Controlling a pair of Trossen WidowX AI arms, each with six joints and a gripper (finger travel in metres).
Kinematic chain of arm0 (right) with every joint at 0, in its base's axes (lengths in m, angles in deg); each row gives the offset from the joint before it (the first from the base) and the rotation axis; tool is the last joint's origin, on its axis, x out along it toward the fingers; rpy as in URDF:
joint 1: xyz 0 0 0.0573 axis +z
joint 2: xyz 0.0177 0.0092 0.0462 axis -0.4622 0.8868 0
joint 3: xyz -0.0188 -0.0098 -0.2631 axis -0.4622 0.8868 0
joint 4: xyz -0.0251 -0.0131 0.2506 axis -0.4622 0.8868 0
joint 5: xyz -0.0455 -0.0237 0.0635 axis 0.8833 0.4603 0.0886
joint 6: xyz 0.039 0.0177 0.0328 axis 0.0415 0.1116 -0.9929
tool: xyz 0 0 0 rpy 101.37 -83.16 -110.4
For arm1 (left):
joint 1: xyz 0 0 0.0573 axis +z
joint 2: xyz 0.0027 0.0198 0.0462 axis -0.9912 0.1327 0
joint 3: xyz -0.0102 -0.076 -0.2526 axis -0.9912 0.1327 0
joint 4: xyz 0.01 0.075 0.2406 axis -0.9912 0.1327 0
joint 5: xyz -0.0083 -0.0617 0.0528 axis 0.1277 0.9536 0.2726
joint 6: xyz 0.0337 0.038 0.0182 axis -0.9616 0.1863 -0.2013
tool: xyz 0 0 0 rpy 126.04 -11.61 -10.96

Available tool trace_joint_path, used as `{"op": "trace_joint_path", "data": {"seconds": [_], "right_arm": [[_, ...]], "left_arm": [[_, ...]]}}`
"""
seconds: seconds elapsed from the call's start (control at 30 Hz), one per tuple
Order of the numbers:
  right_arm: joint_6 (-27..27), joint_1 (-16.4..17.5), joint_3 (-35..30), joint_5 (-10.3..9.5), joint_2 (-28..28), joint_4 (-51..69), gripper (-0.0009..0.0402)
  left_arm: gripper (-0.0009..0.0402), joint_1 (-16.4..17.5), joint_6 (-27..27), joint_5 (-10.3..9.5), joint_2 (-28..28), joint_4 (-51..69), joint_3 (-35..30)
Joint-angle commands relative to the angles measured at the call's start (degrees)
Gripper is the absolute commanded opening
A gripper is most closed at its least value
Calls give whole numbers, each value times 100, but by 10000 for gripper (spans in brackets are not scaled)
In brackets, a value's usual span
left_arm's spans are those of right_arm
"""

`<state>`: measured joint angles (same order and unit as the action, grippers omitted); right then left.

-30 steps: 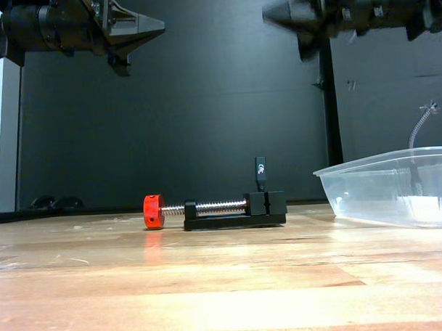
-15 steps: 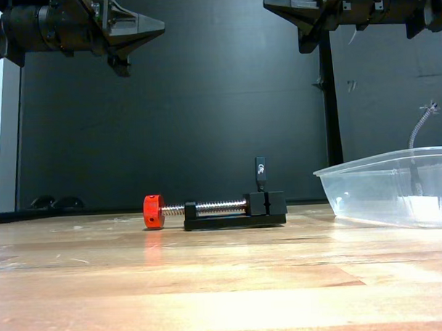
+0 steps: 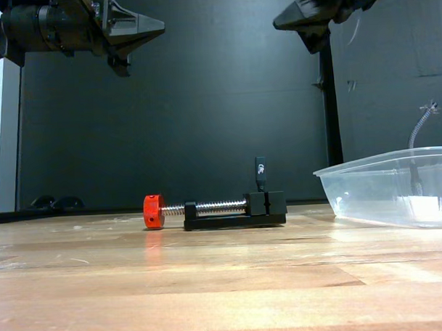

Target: Pick the USB-C connector and install on taskboard

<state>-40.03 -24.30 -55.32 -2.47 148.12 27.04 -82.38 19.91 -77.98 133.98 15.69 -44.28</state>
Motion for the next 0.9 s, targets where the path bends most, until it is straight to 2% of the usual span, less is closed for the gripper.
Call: {"op": "trace_joint_path", "data": {"seconds": [0.03, 0.37, 0.43, 0.73, 0.8, 0.9], "right_arm": [[-103, 17, -455, -13, 140, 1010, 0], [-317, 109, -1217, 35, 608, 3045, 0], [-382, 168, -1309, 131, 660, 3364, 0], [-643, 391, -1882, 157, 1091, 4811, 0], [-710, 474, -2035, 284, 1213, 5147, 0], [-813, 627, -2192, 291, 1379, 5429, 0]], "left_arm": [[0, 0, 0, 2, 0, -2, -2], [0, 0, 0, 2, 0, -2, -2], [0, 2, 0, 2, 0, -2, -2], [0, 2, 0, 2, 0, -2, -2], [0, 0, 0, 2, 0, -2, -2], [0, 0, 0, 2, 0, -2, -2]]}}
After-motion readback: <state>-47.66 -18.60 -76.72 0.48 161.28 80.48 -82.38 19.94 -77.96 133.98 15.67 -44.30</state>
